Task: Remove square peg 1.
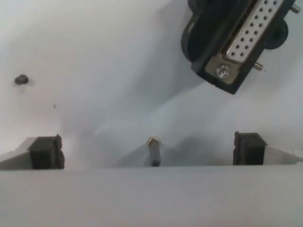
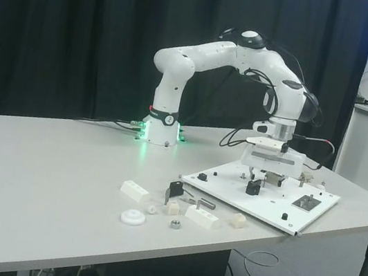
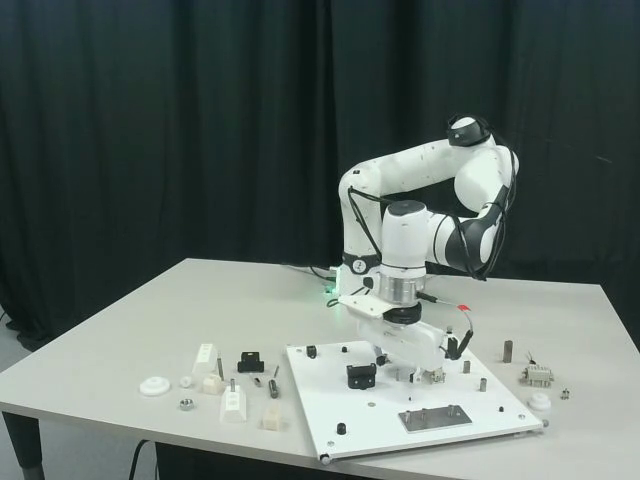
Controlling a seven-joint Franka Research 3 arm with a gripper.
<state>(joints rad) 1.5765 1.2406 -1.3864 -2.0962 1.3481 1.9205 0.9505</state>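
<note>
Two black fingertips (image 1: 46, 152) frame my wrist view, set wide apart with nothing gripped, and a small upright metal post (image 1: 153, 150) sits midway between them on the white board (image 1: 118, 71). I read that spread as clearance, so the gripper (image 1: 147, 151) can come down around something without touching it. A black-housed multi-pin connector (image 1: 236, 38) lies on the board beyond the post, untouched. I cannot say from this view that the post is square peg 1; it looks thin and rounded at the top.

In the first room view the gripper (image 2: 263, 170) hangs low over the white board (image 2: 218, 189) near the black block (image 2: 254, 187), wrist pointing straight down, which suits a vertical pull. Loose white parts (image 2: 137, 189) lie on the grey table (image 2: 45, 172) off the board, probably set aside.

In the second room view the gripper (image 3: 410, 368) is just above the board (image 3: 330, 400), beside the black block (image 3: 361, 376). I judge the grasp not yet made.
</note>
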